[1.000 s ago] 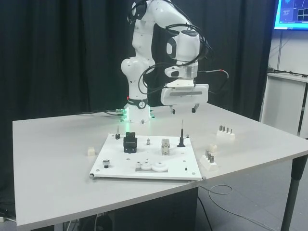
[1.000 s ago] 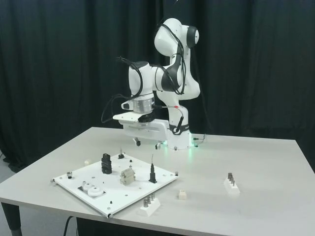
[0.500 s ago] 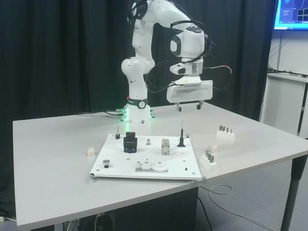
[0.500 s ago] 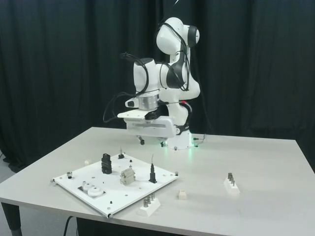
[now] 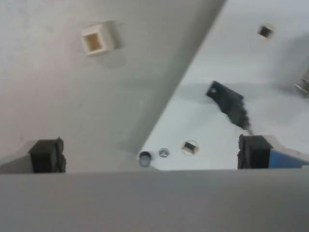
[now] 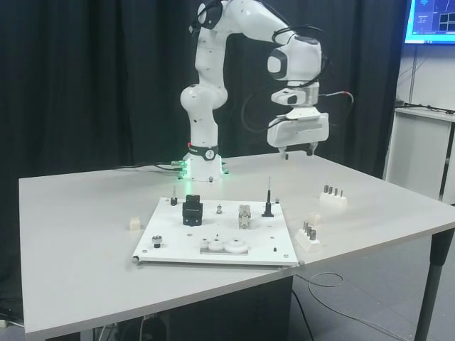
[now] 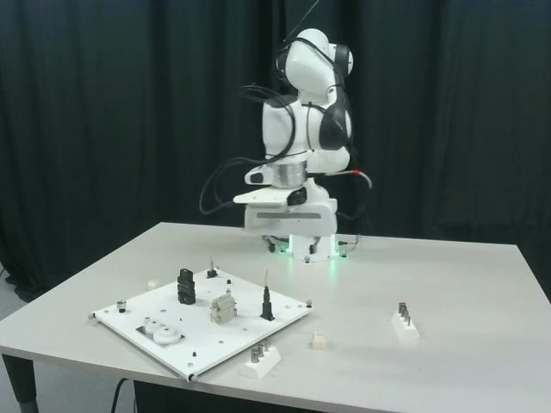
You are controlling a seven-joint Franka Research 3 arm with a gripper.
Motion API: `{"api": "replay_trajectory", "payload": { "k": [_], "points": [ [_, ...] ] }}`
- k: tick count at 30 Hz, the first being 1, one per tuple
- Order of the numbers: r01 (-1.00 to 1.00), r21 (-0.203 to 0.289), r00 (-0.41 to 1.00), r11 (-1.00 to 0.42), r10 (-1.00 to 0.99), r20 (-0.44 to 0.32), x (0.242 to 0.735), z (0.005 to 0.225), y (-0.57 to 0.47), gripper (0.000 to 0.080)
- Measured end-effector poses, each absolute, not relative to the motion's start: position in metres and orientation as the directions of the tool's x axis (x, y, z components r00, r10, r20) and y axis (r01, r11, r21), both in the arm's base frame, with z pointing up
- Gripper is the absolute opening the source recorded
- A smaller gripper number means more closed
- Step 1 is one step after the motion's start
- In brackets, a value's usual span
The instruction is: Pick square peg 4.
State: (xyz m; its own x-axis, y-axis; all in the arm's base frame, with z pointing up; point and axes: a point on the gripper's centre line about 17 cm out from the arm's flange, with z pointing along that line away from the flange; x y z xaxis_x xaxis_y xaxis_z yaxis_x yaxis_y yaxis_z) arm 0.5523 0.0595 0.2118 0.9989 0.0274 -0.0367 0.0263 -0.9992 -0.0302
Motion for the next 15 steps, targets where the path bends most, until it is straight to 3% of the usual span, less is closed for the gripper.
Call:
{"api": "replay_trajectory", "payload": {
  "k": [15],
  "points": [
    [0.155, -0.003, 0.988, -0.988, 0.155, -0.014, 0.551, 0.224, 0.130, 0.0800]
  ]
}}
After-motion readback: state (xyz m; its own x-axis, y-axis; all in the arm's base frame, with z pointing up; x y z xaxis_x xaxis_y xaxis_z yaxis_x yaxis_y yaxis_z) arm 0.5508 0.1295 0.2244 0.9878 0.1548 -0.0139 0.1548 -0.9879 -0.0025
